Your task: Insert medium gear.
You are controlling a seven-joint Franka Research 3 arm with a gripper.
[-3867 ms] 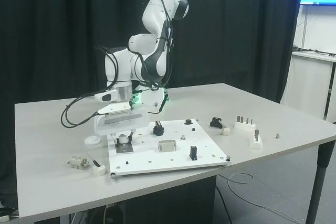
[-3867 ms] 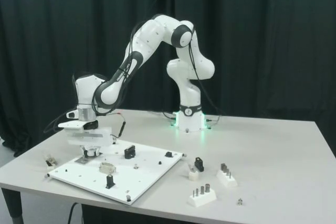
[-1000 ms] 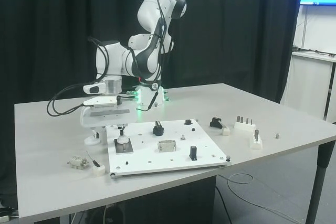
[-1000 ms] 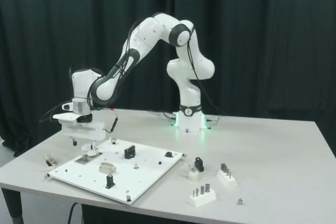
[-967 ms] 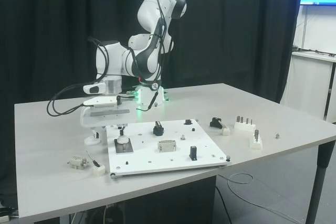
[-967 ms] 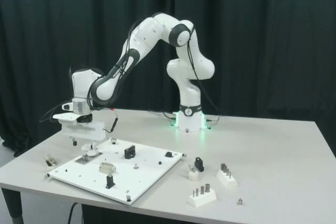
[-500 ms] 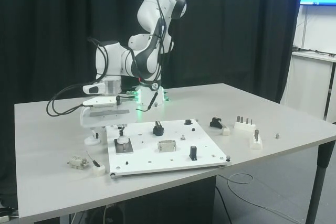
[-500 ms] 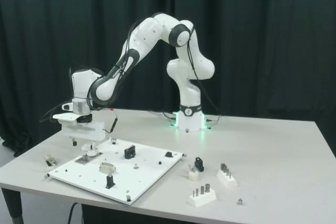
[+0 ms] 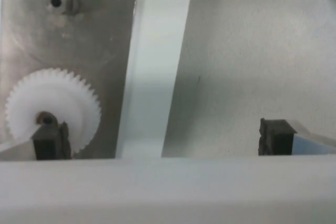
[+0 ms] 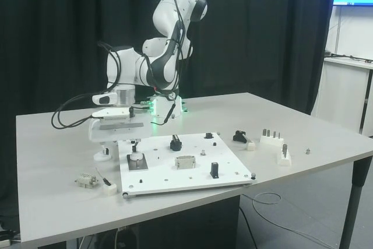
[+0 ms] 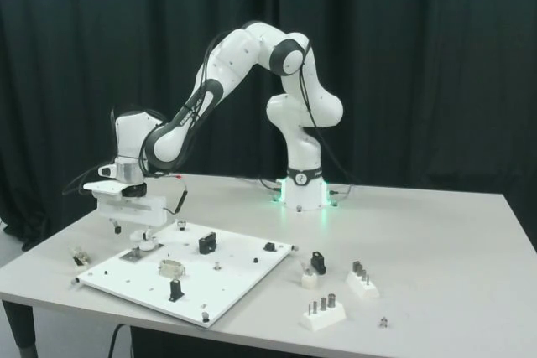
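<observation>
The white Franka arm (image 11: 243,56) is stretched out toward the left of the frame in both room views, with its claw (image 9: 163,139) hanging just above the near-left corner region of the flat white assembly board (image 10: 192,173) on the grey worktop (image 10: 52,138).

In the wrist view the claw is spread wide with nothing between its two black fingertips (image 9: 275,136) — one tip sits over bare worktop, the other overlaps the rim of the white toothed plastic gear (image 9: 55,111). That gear is lying flat on a grey metal plate (image 9: 94,30) and is already seated on a small peg at its centre. A second, bare metal peg (image 9: 65,4) stands on the same plate, a bit apart from the gear. The board's white edge strip (image 9: 157,66) runs between the plate and the worktop.

From the first room view the gear (image 10: 135,157) shows as a little white disc on the plate at the board's left side — just below the claw (image 10: 119,142). Another white round part (image 10: 102,155) sits on the worktop just off the board's left edge.
</observation>
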